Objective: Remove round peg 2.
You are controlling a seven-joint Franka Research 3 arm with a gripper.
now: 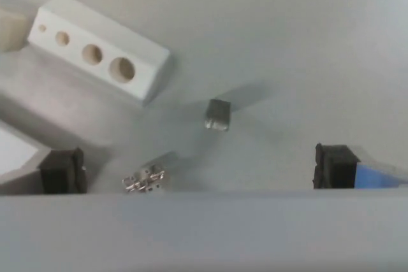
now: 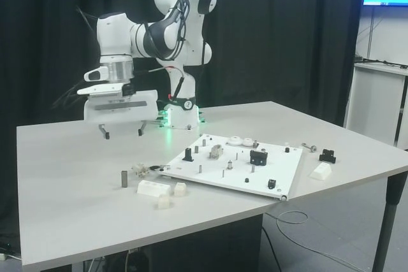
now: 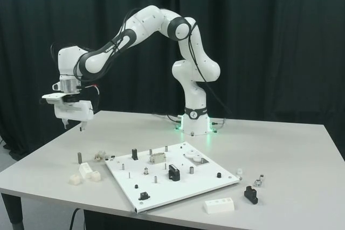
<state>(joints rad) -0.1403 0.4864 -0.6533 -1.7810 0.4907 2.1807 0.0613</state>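
1. Peg: a short grey round peg stands upright on the grey surface, near the white block but not touching it, on the block's side away from the white board. I take this to be round peg 2, though nothing marks it.
2. Pincer: it hangs well above the peg and the block. Its two black fingers are spread wide and hold nothing.
3. Block as holder: in the wrist view the block has four round holes in a row, graded from small to large. All four are empty.
4. Step in hand: judging by how things lie, the removal looks done. The peg is out of the block, free on the surface, and the pincer is clear of it.
5. Next move: if the peg were to be taken further, the pincer would need to drop straight down and close on its sides without tipping it. Otherwise, only a retreat is left.
6. Beside the block: a small metal part lies on the surface between the block and the board's near corner. Two small pale pieces sit close to the block.
7. Board: it lies beyond the block and carries several small upright pins and black fittings. Which sockets are filled is too small to tell.
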